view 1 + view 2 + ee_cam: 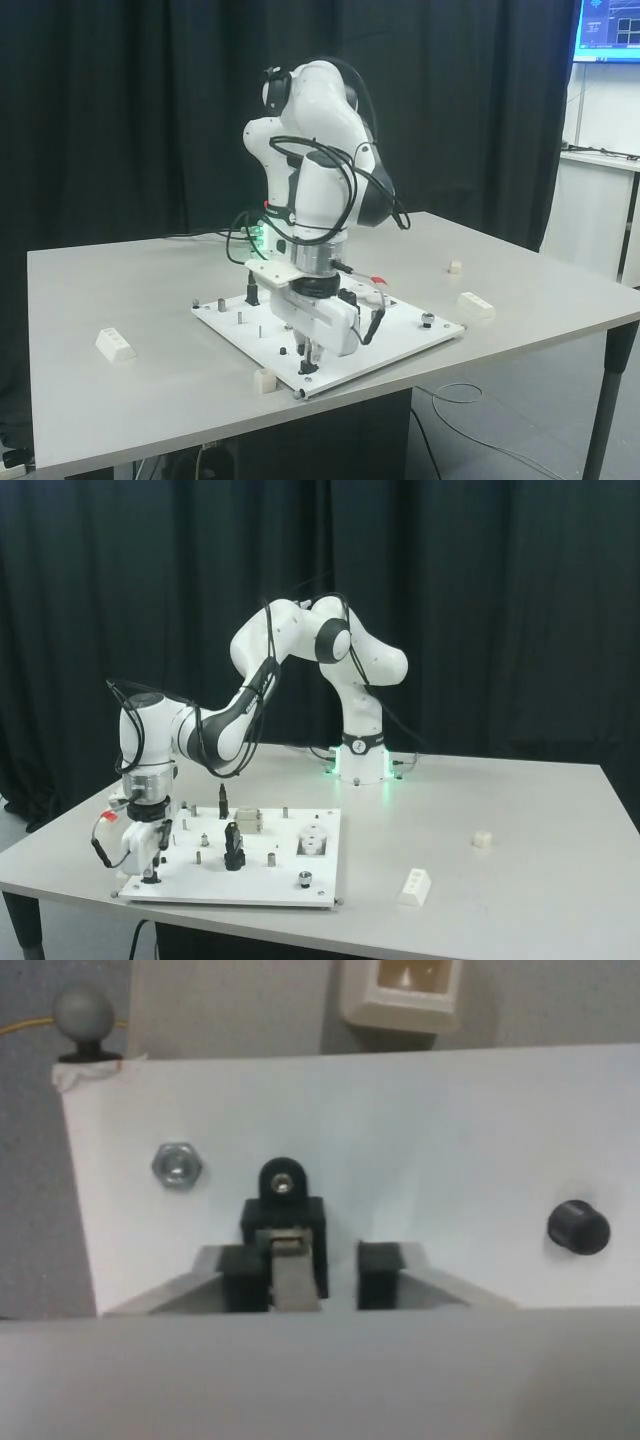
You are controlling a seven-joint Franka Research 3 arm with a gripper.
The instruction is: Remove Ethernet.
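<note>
— What does the wrist view give?

— The gripper [317,1275] hangs low over the white board [450,1160]. Its black fingertips [378,1272] stand apart, released, and the Ethernet plug [285,1232] sits in its black socket against one of them, not clamped. A hex nut [177,1165] and a black knob [578,1227] lie on the board well apart on either side. Beyond the board's edge, on the grey table [30,1160], stand a grey ball-headed peg [83,1015] and a white block [400,995].

— And the first room view?

— The white arm [315,130] bends down over the board [410,335], near the table's front edge. White blocks rest apart on the table [120,290]: one [115,343] near the left edge, one [476,306] toward the right. Black curtains [120,110] close the room behind; a screen [606,30] shows at the upper right.

— The second room view?

— The board [320,865] lies at the table's front left corner, the gripper [150,872] over its left edge. A green light [333,765] glows at the arm's base. Two white blocks [415,886] sit on the bare table [530,810].
</note>
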